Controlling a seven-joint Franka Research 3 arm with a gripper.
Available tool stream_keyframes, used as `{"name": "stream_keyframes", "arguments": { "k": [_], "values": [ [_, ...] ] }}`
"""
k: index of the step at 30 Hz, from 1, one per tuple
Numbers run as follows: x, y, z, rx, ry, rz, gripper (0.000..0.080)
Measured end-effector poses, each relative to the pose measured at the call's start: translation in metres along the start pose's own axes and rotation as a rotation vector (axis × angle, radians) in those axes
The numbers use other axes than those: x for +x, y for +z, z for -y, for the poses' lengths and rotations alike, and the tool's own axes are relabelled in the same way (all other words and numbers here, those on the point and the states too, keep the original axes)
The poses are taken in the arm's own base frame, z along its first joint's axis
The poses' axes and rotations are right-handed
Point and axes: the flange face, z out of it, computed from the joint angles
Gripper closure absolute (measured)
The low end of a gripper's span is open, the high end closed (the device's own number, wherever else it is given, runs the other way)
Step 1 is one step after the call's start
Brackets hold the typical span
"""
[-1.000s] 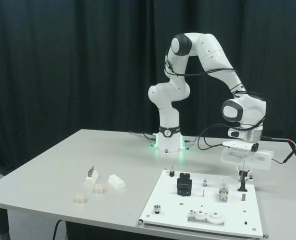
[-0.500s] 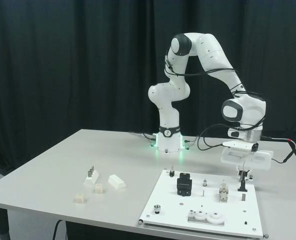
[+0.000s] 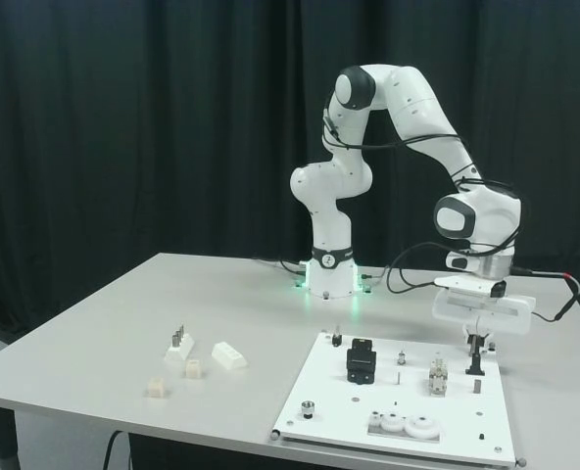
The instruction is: Insert square peg 4.
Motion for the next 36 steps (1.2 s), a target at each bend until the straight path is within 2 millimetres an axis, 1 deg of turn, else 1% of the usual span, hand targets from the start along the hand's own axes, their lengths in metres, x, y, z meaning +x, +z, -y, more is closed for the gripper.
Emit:
{"name": "stream_keyframes", "arguments": {
  "k": [6,23,24,28,29,34,35,36],
  "values": [
    [0.0,0.004,0.0,0.002,0.034,0.002,0.0647],
    [0.001,0.005,0.0,0.0,0.029,0.003,0.0647],
    [0.001,0.005,0.0,-0.001,0.032,0.004,0.0428],
    [0.004,0.004,0.0,-0.008,0.061,0.02,0.0428],
    [0.005,0.004,0.0,-0.009,0.068,0.023,0.0124],
    [0.011,0.0,0.002,-0.007,0.078,0.03,0.0124],
    [0.012,-0.001,0.002,-0.006,0.078,0.031,0.0028],
    [0.013,-0.002,0.002,-0.005,0.078,0.033,0.0028]
  ]
}}
